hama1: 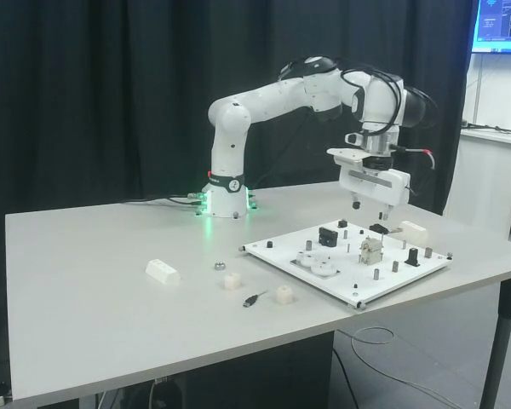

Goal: Remove waterproof.

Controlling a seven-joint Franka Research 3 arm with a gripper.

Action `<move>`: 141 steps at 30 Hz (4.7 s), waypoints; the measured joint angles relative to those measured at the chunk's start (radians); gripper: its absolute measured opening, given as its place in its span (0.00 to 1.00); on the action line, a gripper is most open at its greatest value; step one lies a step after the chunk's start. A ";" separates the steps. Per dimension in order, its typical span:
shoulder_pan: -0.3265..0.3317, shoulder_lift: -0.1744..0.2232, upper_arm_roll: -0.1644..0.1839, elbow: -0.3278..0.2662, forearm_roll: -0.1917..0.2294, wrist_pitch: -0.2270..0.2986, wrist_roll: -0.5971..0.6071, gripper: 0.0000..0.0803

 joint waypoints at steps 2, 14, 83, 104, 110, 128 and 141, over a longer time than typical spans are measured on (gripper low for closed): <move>0.007 0.000 0.000 -0.010 0.002 0.011 -0.002 1.00; 0.027 0.000 0.018 -0.057 0.065 0.073 -0.023 1.00; -0.030 0.001 0.109 -0.030 0.112 0.100 -0.009 1.00; -0.040 0.016 0.129 -0.018 0.112 0.103 -0.004 1.00; -0.041 0.016 0.141 -0.018 0.112 0.116 -0.004 1.00; -0.044 0.016 0.166 -0.018 0.112 0.132 -0.003 1.00; -0.044 0.017 0.171 -0.018 0.111 0.134 -0.003 0.98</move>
